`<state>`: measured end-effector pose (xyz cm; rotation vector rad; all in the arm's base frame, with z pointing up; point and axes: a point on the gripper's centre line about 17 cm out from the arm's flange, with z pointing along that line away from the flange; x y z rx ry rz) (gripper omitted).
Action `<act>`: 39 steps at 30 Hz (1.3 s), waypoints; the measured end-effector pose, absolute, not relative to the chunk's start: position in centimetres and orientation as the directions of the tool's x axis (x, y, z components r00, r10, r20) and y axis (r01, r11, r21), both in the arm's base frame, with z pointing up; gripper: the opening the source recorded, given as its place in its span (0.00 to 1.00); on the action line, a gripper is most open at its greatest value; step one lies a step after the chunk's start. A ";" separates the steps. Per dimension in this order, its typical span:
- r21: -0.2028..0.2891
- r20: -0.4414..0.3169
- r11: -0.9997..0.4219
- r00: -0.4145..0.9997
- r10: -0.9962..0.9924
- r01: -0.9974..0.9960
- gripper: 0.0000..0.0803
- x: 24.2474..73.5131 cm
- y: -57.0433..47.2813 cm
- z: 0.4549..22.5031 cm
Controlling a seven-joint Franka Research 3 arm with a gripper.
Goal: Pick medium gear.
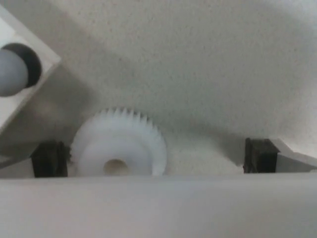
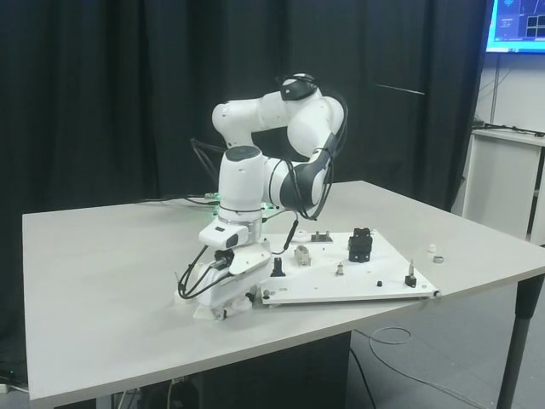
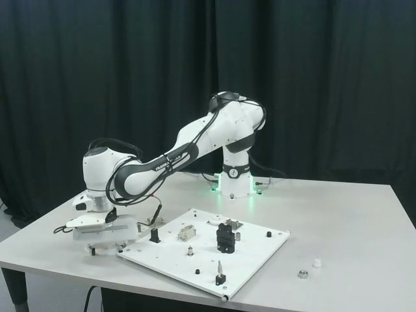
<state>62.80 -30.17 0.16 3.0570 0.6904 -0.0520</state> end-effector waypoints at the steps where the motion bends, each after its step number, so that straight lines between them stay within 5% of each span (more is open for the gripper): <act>1: 0.001 -0.033 -0.903 0.902 0.429 0.430 1.00 62.8 -30.2 0.2; 11: -0.006 -0.022 -0.903 0.902 0.430 0.430 1.00 63.1 -29.8 0.5; 12: -0.006 -0.021 -0.903 0.902 0.430 0.430 0.86 63.1 -29.8 0.6; 16: -0.007 -0.015 -0.903 0.903 0.430 0.430 0.86 63.3 -29.7 0.8; 17: -0.007 -0.015 -0.903 0.903 0.430 0.429 0.65 63.3 -29.7 0.8; 24: -0.008 -0.013 -0.903 0.903 0.429 0.429 0.65 63.3 -29.6 0.9; 25: -0.008 -0.013 -0.903 0.903 0.429 0.429 0.48 63.3 -29.6 0.9; 39: -0.017 -0.010 -0.911 0.911 0.413 0.413 0.49 63.4 -29.4 1.7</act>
